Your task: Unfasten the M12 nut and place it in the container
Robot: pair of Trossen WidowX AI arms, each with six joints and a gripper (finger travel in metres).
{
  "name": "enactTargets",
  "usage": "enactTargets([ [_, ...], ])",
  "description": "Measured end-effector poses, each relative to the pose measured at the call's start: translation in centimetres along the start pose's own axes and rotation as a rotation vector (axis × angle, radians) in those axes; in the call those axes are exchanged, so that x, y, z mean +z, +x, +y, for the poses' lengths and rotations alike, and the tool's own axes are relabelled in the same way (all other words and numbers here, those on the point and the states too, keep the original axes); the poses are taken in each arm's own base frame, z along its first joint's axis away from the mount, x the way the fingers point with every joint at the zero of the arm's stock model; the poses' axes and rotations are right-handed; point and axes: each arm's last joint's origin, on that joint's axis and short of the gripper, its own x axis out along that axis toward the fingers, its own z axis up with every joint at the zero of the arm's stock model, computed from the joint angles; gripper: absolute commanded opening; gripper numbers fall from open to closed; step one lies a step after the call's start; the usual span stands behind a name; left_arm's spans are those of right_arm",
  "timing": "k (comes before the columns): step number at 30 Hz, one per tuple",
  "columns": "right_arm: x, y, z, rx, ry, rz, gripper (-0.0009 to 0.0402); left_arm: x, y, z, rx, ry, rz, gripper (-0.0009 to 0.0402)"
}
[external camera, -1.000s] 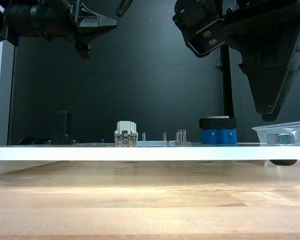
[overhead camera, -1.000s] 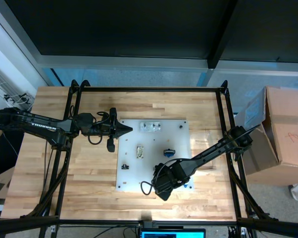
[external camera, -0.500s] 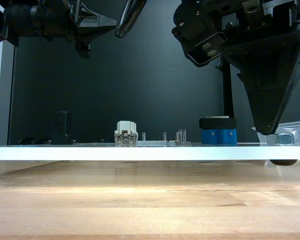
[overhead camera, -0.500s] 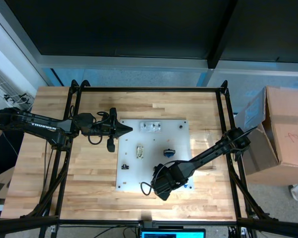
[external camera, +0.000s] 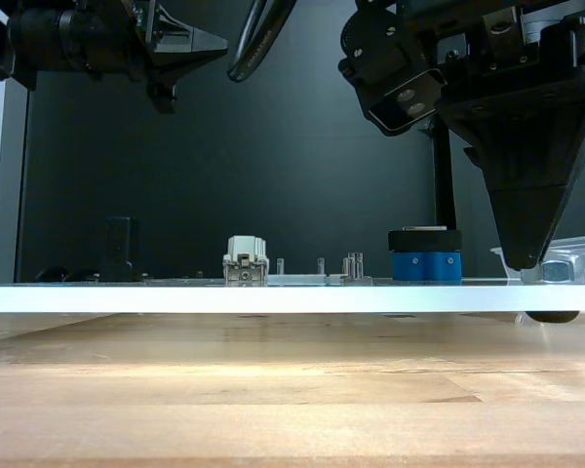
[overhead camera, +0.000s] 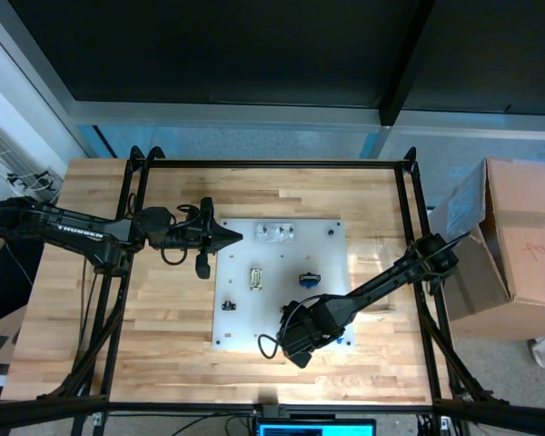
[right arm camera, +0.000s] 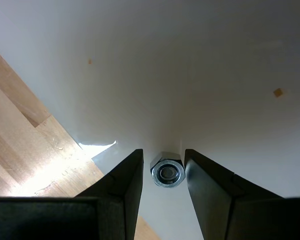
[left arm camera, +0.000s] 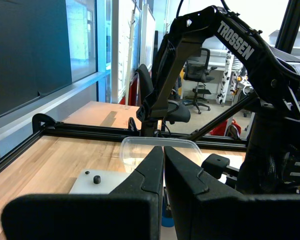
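Your right gripper (right arm camera: 163, 152) is down at the near right edge of the white board (overhead camera: 241, 331). Its jaws are parted and straddle the M12 nut (right arm camera: 167, 170), with one finger against a flat and the other a sliver off. The nut sits upright on its stud (right arm camera: 167, 173), outside the clear container (external camera: 577, 252). Your left gripper (overhead camera: 236, 238) hangs high by the board's far left corner, its jaws closed together.

Pale wooden counter (overhead camera: 163, 309), cardboard box (overhead camera: 518, 245) beside it on grey floor (overhead camera: 504, 377), dark wall (external camera: 302, 146) behind, tall windows (left arm camera: 80, 35), office chairs (left arm camera: 200, 75) beyond.
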Motion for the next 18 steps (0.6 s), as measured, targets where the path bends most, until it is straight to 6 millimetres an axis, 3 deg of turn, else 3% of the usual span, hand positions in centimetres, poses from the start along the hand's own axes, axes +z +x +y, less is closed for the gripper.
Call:
enactTargets([
  [13, -0.29, 0.37, -0.14, -0.009, -0.008, 0.006, 0.0155, 0.01, 0.0, 0.0, 0.0, 0.0, 0.0, 0.0],
  [18, -0.38, 0.57, -0.24, -0.01, -0.009, 0.007, 0.0147, 0.01, 0.0, 0.0, 0.0, 0.0, 0.0, 0.0],
])
